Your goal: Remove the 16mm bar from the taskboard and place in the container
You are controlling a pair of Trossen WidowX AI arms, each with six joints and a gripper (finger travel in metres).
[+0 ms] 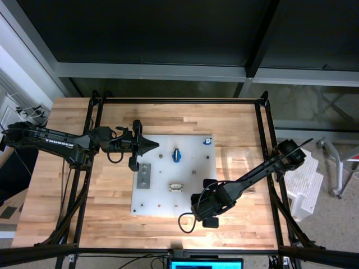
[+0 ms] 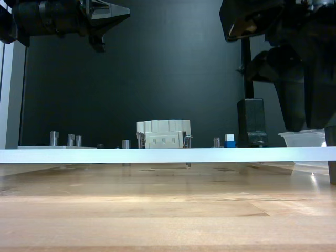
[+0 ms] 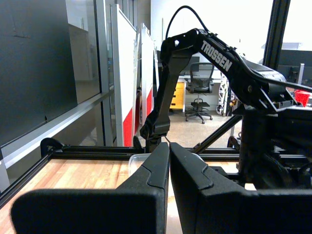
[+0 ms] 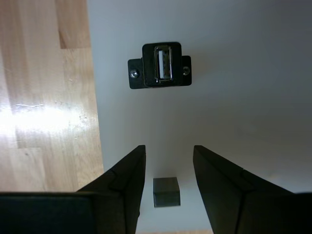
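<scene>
While left gripper (image 1: 156, 145) hovers pinched over taskboard (image 1: 162, 197), right gripper (image 4: 169, 148) spreads above 16mm bar (image 4: 166, 191).

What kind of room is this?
Probably a robotics lab: two robot arms on a framed wooden table, a white taskboard, and an office chair behind. The left claw, shut, hangs above the board's far-left corner; the right claw, open, is over its near edge.

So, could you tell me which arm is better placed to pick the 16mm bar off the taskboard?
The right. The right gripper hangs open over the 16mm bar, a finger either side, by the taskboard's near edge. The left gripper is shut, raised above the board's left part.
</scene>
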